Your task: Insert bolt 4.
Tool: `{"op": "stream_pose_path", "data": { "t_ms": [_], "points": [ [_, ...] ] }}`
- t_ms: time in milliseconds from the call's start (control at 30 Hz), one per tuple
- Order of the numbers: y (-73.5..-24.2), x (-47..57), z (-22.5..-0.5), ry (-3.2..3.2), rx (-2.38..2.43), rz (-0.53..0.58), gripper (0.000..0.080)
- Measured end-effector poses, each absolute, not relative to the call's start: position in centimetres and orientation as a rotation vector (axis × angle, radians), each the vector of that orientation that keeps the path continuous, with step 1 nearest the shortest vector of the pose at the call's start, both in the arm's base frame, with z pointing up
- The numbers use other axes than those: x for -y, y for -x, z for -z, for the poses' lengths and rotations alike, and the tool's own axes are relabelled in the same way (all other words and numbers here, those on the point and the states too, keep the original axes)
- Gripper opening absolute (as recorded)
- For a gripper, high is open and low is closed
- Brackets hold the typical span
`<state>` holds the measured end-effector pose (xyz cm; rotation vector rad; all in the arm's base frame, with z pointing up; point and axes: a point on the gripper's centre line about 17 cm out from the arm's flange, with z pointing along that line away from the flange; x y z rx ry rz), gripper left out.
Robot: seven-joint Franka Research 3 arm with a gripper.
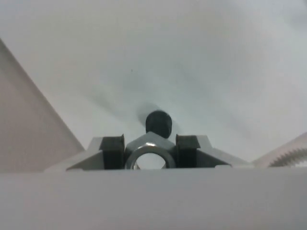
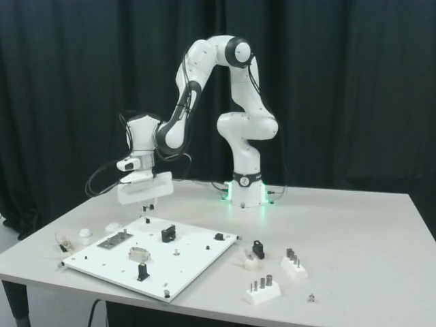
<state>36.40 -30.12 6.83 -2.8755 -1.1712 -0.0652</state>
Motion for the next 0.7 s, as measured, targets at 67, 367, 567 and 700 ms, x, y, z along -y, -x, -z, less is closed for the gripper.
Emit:
{"op": "stream_pose_path", "data": {
  "t_ms": [67, 367, 567, 700],
  "points": [
    [-36.6, 30.0, -6.7, 2.875, 1.166, 0.070, 0.0225],
    [-36.8, 29.9, -6.3, 2.876, 1.149, 0.071, 0.0225],
    [-36.6, 30.0, -5.9, 2.874, 1.146, 0.058, 0.0225],
    [-36.5, 30.0, -5.6, 2.873, 1.142, 0.050, 0.0225]
  ]
}}
